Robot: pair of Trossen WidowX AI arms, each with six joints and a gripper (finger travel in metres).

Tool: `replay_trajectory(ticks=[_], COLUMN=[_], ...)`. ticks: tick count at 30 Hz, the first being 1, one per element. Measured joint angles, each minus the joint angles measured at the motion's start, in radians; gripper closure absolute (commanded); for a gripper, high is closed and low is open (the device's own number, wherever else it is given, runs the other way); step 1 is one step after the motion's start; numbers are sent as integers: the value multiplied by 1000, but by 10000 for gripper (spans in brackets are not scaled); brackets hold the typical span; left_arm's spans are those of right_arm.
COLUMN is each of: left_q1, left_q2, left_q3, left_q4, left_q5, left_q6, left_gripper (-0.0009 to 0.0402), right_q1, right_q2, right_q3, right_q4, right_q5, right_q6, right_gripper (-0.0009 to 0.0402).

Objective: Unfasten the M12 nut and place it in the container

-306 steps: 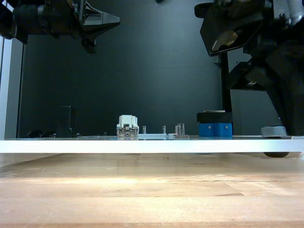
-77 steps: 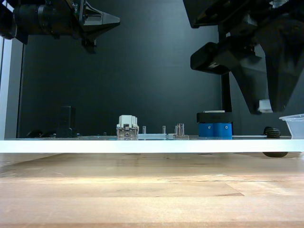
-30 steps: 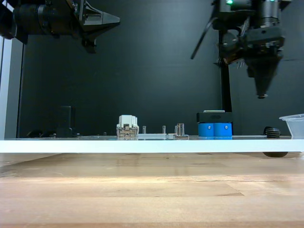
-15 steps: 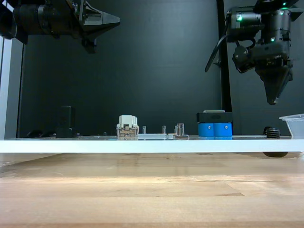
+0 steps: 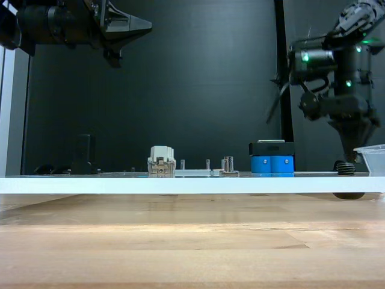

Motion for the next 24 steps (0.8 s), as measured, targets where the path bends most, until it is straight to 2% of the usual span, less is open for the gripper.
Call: replay_trajectory(ticks=[6,16,24], left_q1=[0,0,0], left_q2=[0,0,0], left_q3=[0,0,0], left_q4=[0,0,0], left_q5=[0,0,0], left_q6=[0,0,0], left_gripper=[393,393,393], right_q1=[-1,-2,-2], right_q2=[35,50,50], right_q3=[-66,-69,-55], right_q4=[83,87,73], right_q5=[0,-1,-17], right_q6=[4,12,22], right_gripper=[295,193,141])
